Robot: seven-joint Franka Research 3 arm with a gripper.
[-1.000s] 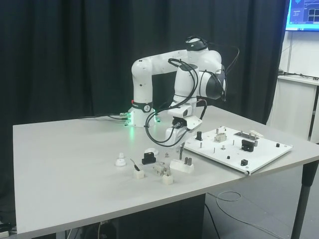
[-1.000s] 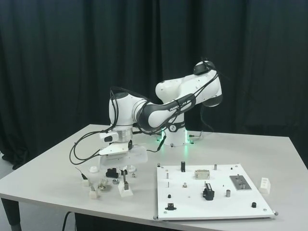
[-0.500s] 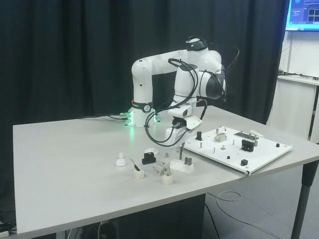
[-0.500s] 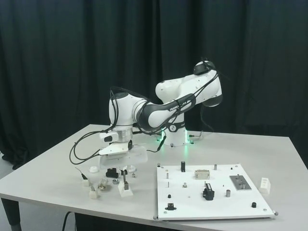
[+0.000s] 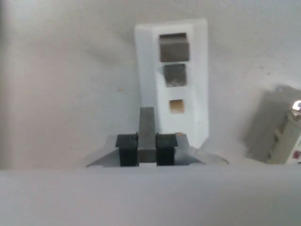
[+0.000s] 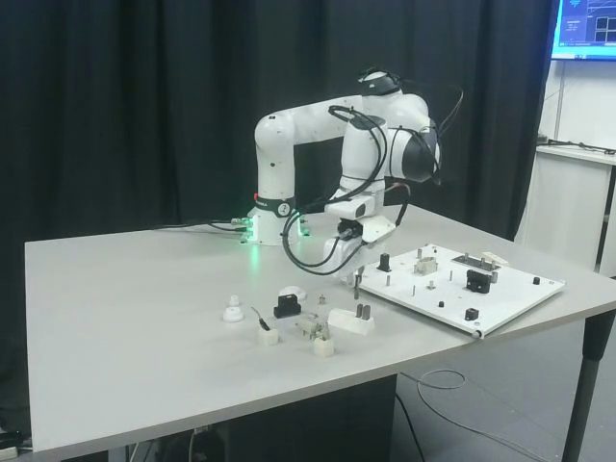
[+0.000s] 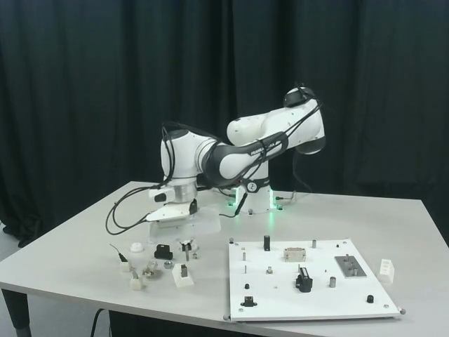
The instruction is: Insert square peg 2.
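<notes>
Closest to you in the wrist view, the tool [image 5: 146, 149] has its two black fingers [image 5: 126, 149] pressed flat against either side of a grey square peg [image 5: 146, 136], so it is clamped on that peg with no gap to spare. Just past the peg's far end you see the white holder block [image 5: 172, 75] lying on the grey surface [image 5: 70, 84]. The block carries two more square grey pegs in its farther slots, and one empty square slot [image 5: 177, 106] nearer the tool (the hole reads as a small pale square). Off to one side of the block sits a blurred white and grey part [image 5: 277, 132] that you cannot identify from here.

From the first room view, the tool [image 6: 357, 279] hangs above the surface with the peg [image 6: 357, 283] pointing downward, clear of the holder block [image 6: 351, 320], which rests near the front edge among a scatter of small white and black parts. Just beside it, toward the right, lies the white assembly board [image 6: 500, 306] with its fixtures. Farther back, the white arm [image 6: 318, 130] arches over from its base [image 6: 274, 217], where a green light glows. Behind everything hangs the black curtain [image 6: 144, 96].

The second room view shows the tool [image 7: 186, 247] over the loose parts, left of the board [image 7: 280, 298].
</notes>
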